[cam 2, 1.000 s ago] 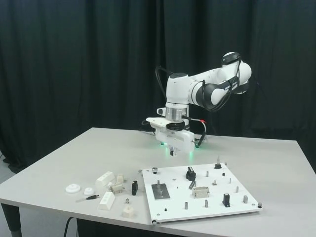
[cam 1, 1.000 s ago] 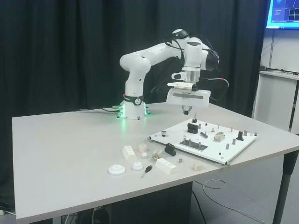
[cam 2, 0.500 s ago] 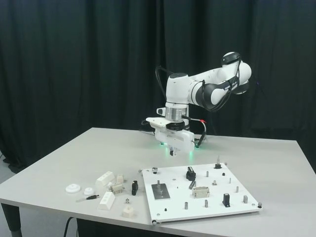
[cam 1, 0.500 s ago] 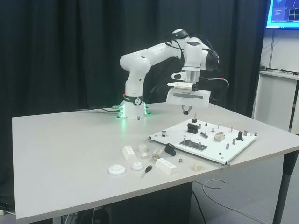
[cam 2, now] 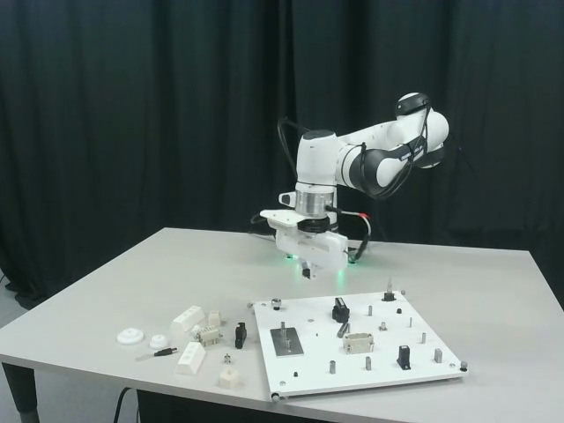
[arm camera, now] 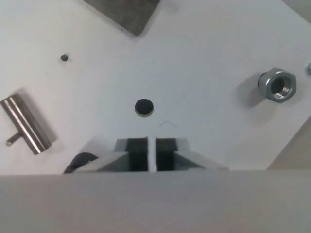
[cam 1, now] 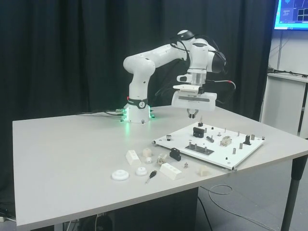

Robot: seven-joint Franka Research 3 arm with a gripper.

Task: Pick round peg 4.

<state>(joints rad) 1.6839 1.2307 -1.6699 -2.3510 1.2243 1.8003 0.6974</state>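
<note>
The round peg [arm camera: 26,124] shows in the wrist view as a short metal cylinder on the white board [arm camera: 204,58], with a thin pin sticking out of its side. No marking shows which number it carries, and whether it stands or lies flat cannot be told from this angle. It sits off to one side of the gripper [arm camera: 151,155] and apart from it, with bare board between the two.

The fingers [arm camera: 137,154] are drawn together, only a thin slit showing between the pads, and they hold nothing. Just ahead of the fingertips a small black round spot [arm camera: 143,107] sits in the board (a hole or a button, it is hard to say which). Farther out are a grey metal plate [arm camera: 124,12] and a hex nut [arm camera: 278,85], which lies close to one edge of the board.

In the room views the gripper [cam 2: 305,272] hangs above the board [cam 2: 388,366] near the far corner on the arm's side, clear of the surface and pointing straight down. The white arm [cam 2: 370,163] reaches over from its base, where a green light [cam 1: 126,114] glows. The board lies toward one end of the bench [cam 1: 62,144] and carries several small upright pegs and black fittings. Loose white parts [cam 2: 189,317] lie on the bench just beyond the board's edge.
</note>
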